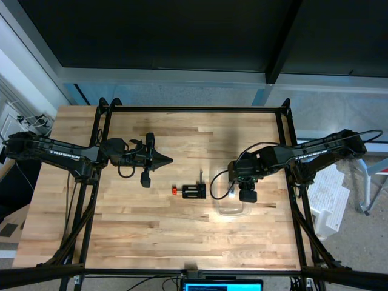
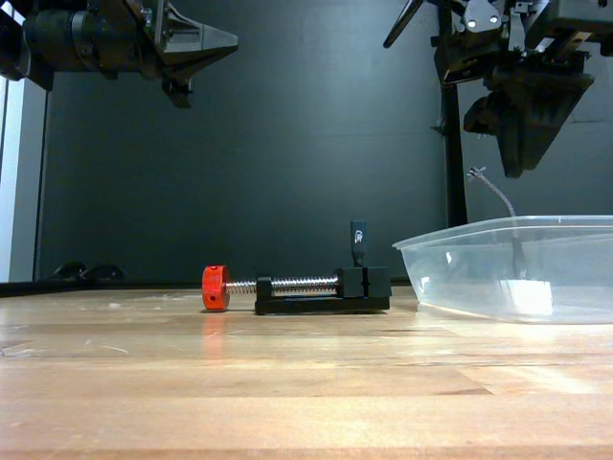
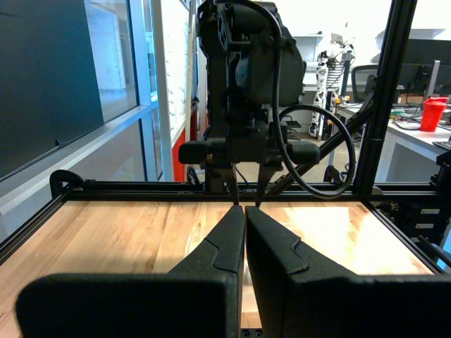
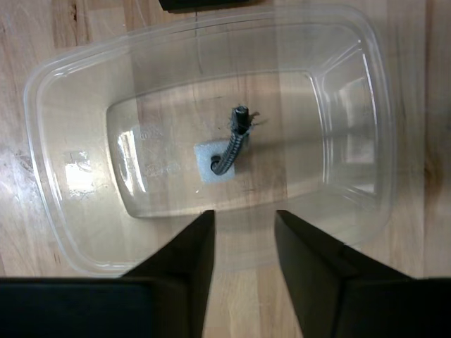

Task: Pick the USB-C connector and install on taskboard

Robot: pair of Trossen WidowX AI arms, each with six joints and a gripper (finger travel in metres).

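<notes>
Low view — both grippers aloft

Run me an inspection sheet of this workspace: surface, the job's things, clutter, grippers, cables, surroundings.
Surface: wooden table, glare by the clear tray.
Job's things: taskboard mid-table, red-orange knob toward the left arm, upright pin on it; USB-C connector standing on a white square piece inside the tray.
Clutter: nothing seen.
Grippers: left gripper raised left of the taskboard, jaws shut, empty; right gripper above the tray, jaws open, empty.
Cables: black loop on the right arm.
Surroundings: black frame around the table; screen at the near edge.
</notes>
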